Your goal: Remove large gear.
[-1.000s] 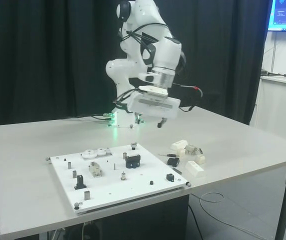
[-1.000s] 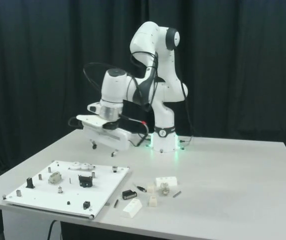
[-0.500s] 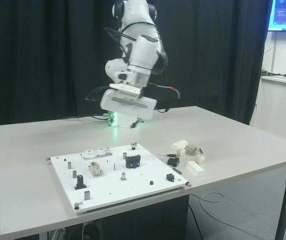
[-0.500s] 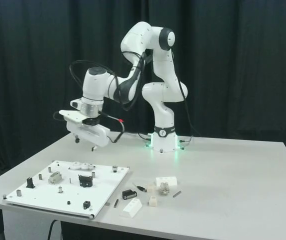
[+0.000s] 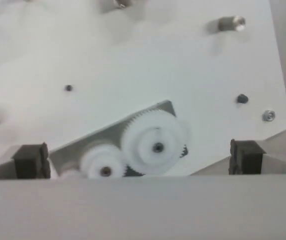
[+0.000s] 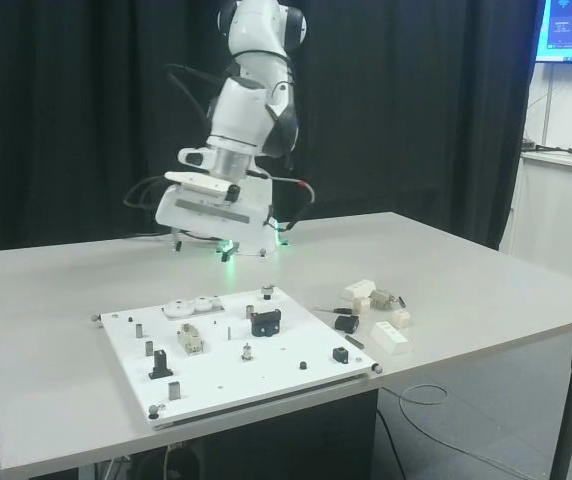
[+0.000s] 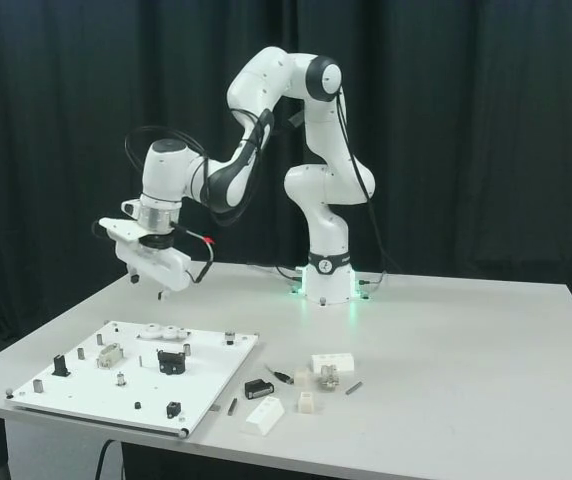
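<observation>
The white robot arm (image 7: 266, 120) hung its two-fingered gripper (image 6: 202, 245) in the air above the far edge of the flat white square assembly board (image 6: 266, 370), touching nothing. In the wrist view its black fingertips (image 5: 31, 161) stood wide apart, with nothing between them.

The large white toothed gear (image 5: 154, 143) sat on its peg on a grey plate near the far edge of that board, lying flat, meshed with a smaller white gear (image 5: 103, 162) just beside it. From the room the pair showed as two low white discs (image 6: 189, 306) side by side at the board's back edge.

Nearer the middle of the board stood a black block fixture (image 6: 265, 322), and small grey metal pegs (image 6: 247, 351) were dotted around it. Off the board's edge, on the grey table (image 7: 466, 380), lay a loose cluster of white blocks (image 6: 378, 315) and a small black part (image 7: 258, 389).
</observation>
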You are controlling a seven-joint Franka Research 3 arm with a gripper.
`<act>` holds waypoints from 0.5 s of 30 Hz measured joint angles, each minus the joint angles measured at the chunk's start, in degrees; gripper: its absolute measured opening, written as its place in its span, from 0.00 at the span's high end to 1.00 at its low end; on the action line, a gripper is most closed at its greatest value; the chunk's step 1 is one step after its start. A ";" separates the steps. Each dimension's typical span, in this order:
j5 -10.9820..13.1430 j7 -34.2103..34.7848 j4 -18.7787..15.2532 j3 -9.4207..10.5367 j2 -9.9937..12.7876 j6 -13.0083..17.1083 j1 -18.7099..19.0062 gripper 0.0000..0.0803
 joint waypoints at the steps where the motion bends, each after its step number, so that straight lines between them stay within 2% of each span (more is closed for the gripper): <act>1: 0.45 -0.51 -0.41 -0.32 0.00 0.64 -0.16 0.00; 11: 7.67 -1.33 -3.82 -2.67 0.00 6.35 -1.38 0.00; 15: 12.15 -1.18 -4.78 -3.28 0.04 7.96 -1.71 0.00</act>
